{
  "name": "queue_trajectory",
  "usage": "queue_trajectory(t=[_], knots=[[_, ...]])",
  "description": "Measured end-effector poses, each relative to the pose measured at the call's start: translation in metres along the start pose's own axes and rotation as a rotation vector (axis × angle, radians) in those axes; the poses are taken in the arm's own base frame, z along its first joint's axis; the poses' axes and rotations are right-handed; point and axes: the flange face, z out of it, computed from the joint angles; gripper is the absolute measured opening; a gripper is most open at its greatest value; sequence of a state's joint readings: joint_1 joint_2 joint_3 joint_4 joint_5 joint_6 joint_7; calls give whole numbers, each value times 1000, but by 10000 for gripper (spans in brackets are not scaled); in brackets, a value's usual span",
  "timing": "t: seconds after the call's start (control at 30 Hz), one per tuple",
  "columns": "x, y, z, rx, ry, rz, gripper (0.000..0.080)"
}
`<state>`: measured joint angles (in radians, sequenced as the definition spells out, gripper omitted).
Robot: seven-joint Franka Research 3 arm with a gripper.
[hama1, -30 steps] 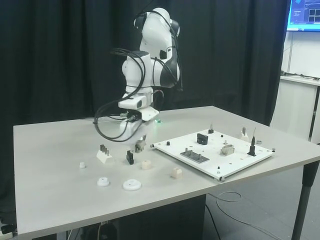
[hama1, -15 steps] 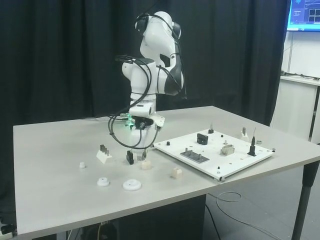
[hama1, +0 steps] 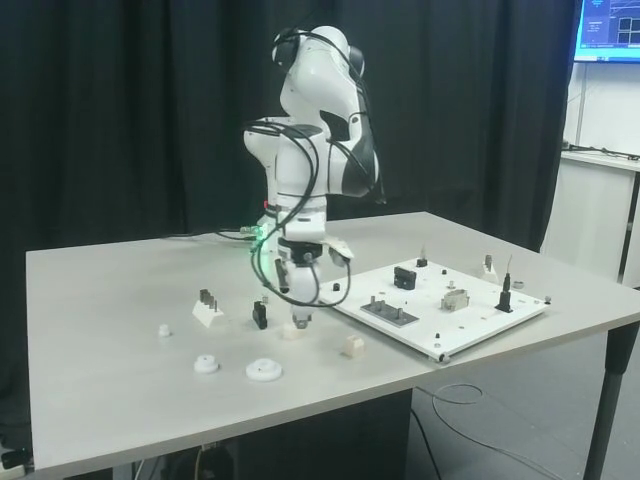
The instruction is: Place waterproof.
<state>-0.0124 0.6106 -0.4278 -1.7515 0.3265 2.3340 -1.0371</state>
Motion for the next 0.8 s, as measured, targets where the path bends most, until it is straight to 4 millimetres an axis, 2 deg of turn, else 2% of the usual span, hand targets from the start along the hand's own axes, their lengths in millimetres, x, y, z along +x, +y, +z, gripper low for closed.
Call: queue_trajectory(t=[0.47, 0.8], knots=[[13, -12, 18, 1, 0, -159, 620], [18, -15, 33, -14, -9, -203, 620]])
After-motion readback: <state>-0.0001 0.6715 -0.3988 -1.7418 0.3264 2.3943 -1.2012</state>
